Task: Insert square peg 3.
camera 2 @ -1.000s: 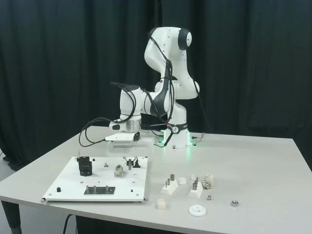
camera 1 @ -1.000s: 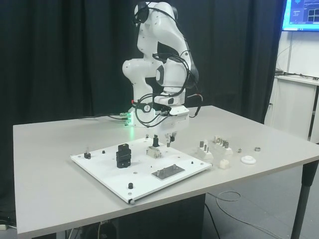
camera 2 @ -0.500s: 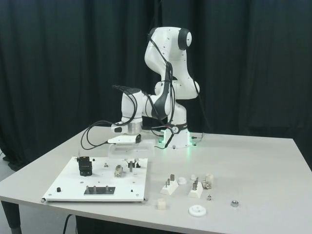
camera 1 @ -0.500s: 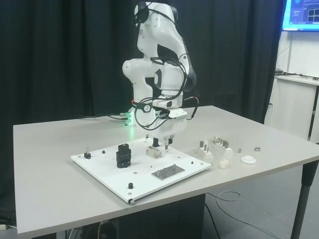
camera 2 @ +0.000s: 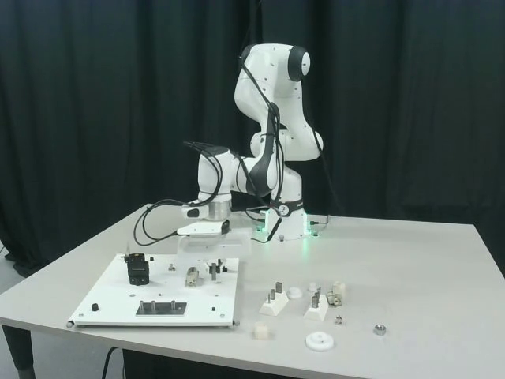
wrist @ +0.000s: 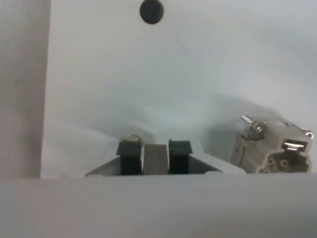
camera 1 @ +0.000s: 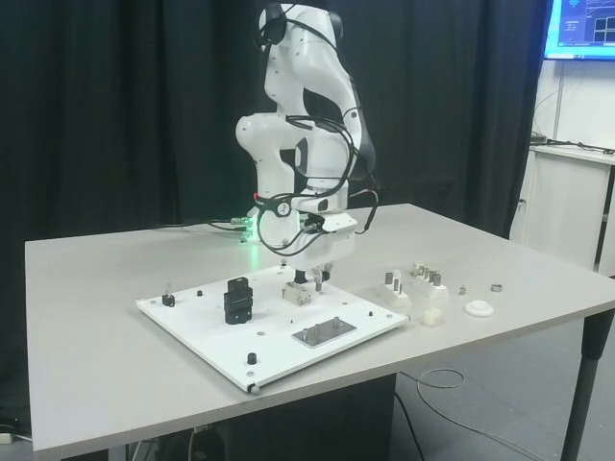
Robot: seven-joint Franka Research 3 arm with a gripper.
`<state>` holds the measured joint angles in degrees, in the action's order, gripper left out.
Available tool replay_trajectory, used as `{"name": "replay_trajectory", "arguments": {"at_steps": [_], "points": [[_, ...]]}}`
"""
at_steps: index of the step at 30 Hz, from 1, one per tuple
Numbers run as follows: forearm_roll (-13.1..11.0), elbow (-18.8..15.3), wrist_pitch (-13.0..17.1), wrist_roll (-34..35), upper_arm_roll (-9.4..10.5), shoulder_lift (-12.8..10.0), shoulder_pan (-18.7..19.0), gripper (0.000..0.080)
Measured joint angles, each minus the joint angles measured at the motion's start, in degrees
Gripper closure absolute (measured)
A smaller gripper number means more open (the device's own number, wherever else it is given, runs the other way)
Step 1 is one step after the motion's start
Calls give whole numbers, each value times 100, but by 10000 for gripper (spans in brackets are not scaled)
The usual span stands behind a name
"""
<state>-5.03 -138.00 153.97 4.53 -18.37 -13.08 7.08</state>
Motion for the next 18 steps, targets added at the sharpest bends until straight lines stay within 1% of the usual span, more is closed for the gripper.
{"name": "replay_trajectory", "arguments": {"at_steps": [13,18], "points": [[-227,-16,0,-209,24,-58,6,687],[-275,-15,0,-268,42,-83,6,687]]}}
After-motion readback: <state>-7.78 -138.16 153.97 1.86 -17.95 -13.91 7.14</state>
